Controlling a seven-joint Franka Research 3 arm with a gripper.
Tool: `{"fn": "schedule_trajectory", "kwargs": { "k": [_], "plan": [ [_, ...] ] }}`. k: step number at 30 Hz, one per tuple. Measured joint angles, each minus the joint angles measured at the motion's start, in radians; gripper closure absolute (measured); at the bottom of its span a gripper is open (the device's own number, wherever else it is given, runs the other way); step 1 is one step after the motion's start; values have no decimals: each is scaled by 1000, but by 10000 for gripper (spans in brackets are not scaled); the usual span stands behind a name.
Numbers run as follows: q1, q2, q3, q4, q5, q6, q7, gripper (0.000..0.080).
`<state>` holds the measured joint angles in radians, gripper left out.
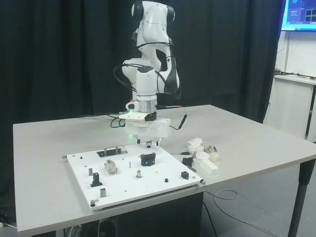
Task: Remove bolt 4.
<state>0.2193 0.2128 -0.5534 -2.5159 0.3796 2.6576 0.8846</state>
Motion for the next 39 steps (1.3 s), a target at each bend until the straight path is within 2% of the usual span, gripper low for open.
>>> {"fn": "schedule_trajectory", "kwargs": {
  "k": [9, 10, 15, 16, 24, 25, 39],
  "plan": [
    [0, 0, -7, 0, 0, 0, 0, 3],
    [0, 0, -7, 0, 0, 0, 1, 112],
    [0, 0, -10, 0, 0, 0, 1, 112],
    [0, 0, -10, 0, 0, 0, 1, 270],
    [11, -1, -9, 3, 5, 0, 13, 270],
    [12, -1, -10, 3, 5, 1, 17, 584],
    [13, 0, -10, 3, 0, 1, 13, 578]
  ]
}}
